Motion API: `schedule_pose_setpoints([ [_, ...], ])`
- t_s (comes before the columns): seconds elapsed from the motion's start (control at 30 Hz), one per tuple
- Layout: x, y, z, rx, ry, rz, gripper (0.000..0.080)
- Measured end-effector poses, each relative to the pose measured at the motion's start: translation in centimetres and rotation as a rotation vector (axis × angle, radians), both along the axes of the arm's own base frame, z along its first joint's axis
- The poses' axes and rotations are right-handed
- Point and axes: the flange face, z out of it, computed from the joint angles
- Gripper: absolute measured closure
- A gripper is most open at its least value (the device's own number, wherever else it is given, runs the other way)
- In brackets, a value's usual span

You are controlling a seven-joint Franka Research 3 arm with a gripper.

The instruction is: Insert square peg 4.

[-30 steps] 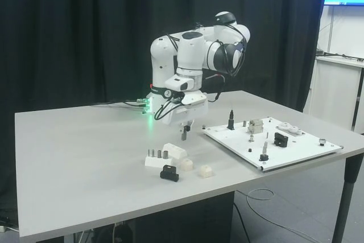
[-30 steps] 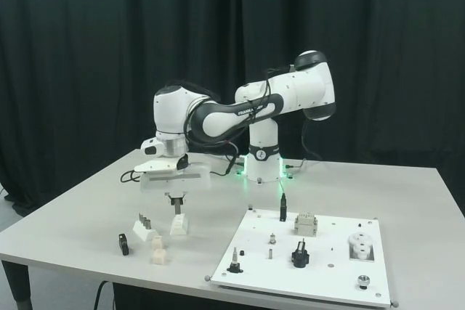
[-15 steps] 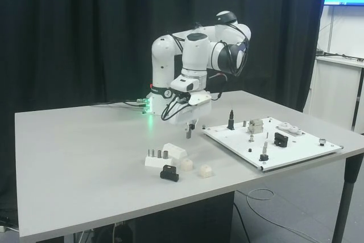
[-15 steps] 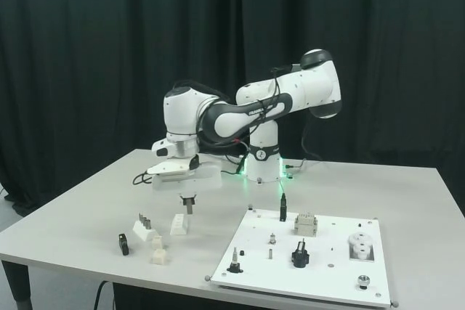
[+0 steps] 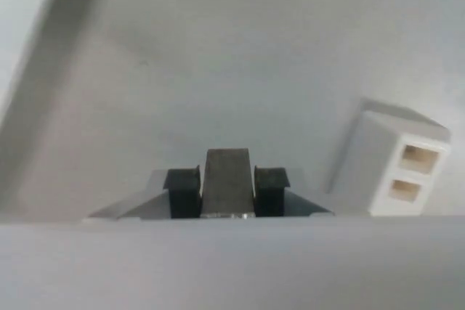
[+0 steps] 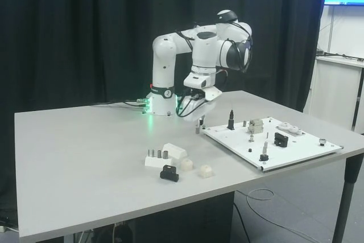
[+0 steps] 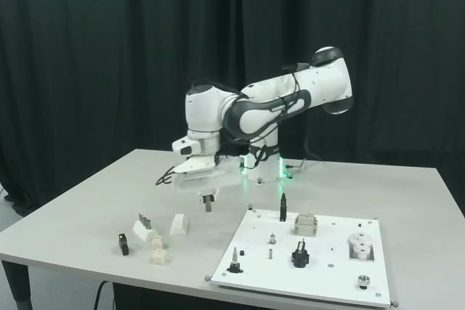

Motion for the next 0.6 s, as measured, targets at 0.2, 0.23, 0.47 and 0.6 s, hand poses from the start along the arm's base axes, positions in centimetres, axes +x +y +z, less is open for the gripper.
schedule_pose_setpoints([
  [0.2, -1.0, 2.4, 0.0, -0.019, -0.019, 0.058, 0.0648],
  [0.23, -1.2, 2.8, 0.0, -0.021, -0.021, 0.071, 0.0648],
  [0.47, -2.3, 5.3, 0.1, -0.055, -0.047, 0.176, 0.0648],
  [0.6, -3.0, 6.4, 0.1, -0.086, -0.063, 0.221, 0.0648],
])
